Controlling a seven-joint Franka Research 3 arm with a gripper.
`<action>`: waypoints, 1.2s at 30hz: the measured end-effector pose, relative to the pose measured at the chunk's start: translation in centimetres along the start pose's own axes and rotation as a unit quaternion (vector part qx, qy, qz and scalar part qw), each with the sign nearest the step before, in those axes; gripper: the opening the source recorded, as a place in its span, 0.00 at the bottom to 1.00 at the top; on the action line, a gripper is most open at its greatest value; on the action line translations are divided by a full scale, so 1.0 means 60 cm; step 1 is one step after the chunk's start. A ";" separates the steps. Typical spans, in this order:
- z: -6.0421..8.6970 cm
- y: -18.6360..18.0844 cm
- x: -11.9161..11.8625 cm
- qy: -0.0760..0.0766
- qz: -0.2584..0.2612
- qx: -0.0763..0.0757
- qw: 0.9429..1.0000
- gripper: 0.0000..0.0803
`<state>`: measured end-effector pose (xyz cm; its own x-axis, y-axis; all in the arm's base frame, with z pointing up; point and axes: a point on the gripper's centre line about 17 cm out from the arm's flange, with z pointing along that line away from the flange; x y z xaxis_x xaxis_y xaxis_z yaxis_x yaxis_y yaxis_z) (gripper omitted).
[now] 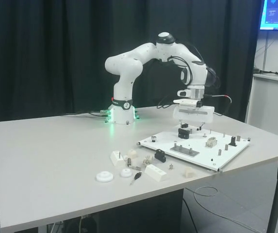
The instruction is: Remove square peg 2.
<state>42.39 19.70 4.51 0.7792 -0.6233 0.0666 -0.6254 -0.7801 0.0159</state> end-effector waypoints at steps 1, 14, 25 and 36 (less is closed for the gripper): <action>0.001 0.000 -0.001 -0.001 0.001 0.001 1.000 1.00; 0.022 -0.005 -0.027 -0.021 0.004 0.007 1.000 1.00; 0.030 -0.004 -0.032 -0.023 0.002 0.004 1.000 1.00; 0.030 -0.004 -0.029 -0.019 0.003 0.005 1.000 0.65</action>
<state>41.28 20.87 2.60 0.7770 -0.6289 0.0278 -0.6292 -0.7772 0.0060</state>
